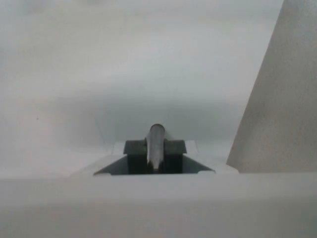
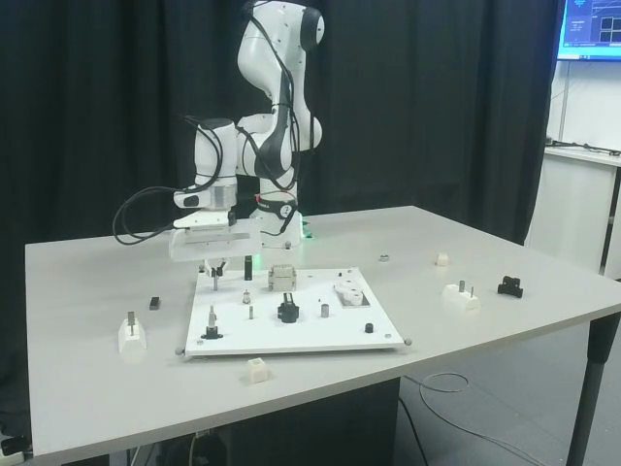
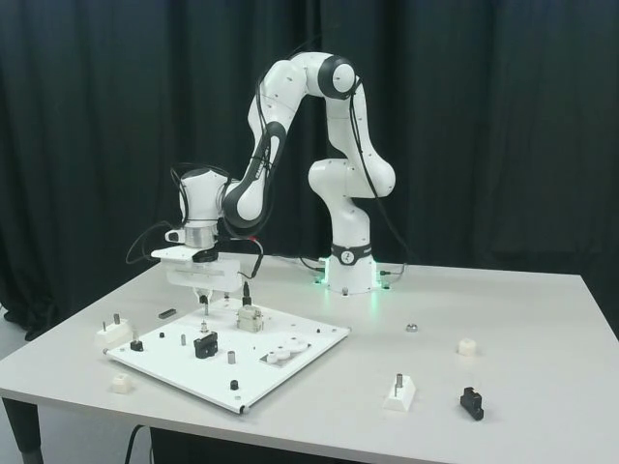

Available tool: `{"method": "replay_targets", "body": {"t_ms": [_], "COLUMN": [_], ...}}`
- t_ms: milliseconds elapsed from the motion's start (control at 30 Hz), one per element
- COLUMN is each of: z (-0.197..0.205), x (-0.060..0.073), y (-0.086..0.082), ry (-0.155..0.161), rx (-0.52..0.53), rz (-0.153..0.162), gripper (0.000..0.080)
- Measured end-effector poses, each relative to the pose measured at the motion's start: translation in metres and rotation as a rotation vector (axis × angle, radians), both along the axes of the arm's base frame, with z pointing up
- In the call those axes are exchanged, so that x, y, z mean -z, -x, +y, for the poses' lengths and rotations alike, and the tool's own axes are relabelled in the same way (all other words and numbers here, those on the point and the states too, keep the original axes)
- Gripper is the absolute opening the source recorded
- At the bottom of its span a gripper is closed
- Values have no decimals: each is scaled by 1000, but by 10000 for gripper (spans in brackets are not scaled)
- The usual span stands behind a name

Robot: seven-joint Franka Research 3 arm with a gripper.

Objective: Insert round peg 2.

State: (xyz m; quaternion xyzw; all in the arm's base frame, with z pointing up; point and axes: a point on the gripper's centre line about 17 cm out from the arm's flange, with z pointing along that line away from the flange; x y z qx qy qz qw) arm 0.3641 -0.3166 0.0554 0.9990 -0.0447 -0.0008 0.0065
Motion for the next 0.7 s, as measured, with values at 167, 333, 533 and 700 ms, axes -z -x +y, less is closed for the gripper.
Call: {"method": "replay_targets", "body": {"t_ms": [167,333,533,700], "z": [0,0,-1,1], "x": [0,0,-2,-4], "y": [-1,-2,-5,-9], "ry": [2,3,4,5], "rx": [-8,-9,-10,-10], "rz": [-1,-3,-8,-15], "gripper": [64,64,389,389]}}
